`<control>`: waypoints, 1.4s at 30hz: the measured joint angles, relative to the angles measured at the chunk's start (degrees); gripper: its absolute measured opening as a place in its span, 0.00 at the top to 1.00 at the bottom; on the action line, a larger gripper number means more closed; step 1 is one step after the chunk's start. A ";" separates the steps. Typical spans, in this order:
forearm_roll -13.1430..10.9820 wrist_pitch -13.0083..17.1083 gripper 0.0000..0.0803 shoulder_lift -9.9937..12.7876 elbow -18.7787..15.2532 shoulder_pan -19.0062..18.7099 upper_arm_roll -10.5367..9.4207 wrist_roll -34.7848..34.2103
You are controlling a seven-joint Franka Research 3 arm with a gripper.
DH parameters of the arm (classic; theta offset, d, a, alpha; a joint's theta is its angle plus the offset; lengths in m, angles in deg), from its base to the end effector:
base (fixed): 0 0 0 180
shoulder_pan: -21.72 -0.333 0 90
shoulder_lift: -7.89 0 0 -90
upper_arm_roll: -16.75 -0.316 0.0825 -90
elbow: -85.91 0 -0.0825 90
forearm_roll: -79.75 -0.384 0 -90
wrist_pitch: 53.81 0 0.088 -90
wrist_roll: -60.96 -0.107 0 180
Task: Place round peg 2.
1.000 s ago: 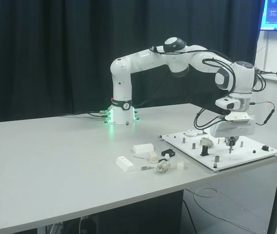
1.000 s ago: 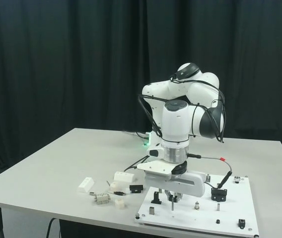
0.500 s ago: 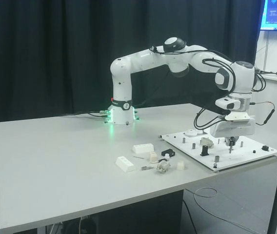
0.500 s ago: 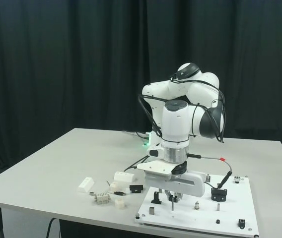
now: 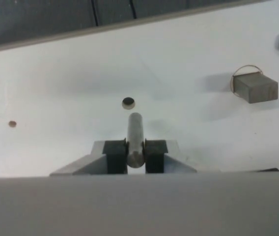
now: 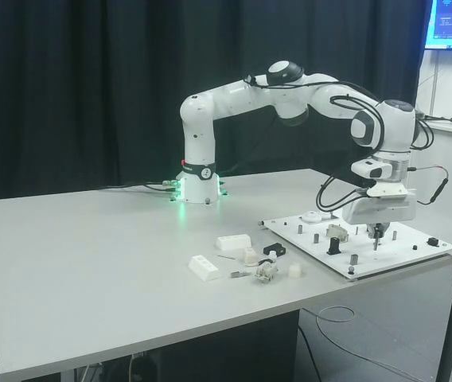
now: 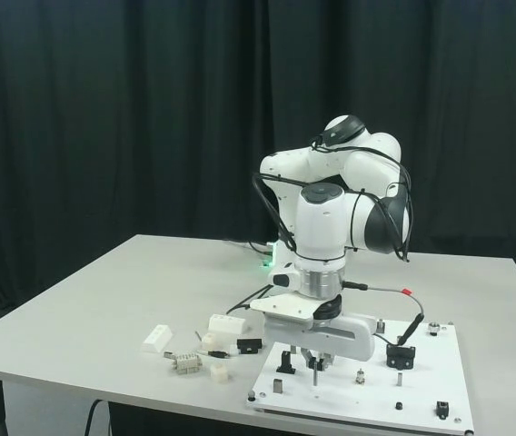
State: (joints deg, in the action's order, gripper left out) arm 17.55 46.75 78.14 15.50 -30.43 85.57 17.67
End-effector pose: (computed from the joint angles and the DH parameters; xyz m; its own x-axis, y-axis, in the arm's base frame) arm 0.7228 0.1703 0.2588 0.5776 -0.8163 0.0007 -0.8158 -0.5772 0.0362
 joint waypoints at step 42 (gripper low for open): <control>6.66 -3.58 0.91 0.09 -3.49 -0.14 5.20 2.51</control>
State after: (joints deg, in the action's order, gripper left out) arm 24.21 43.17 78.23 12.01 -30.57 90.77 20.18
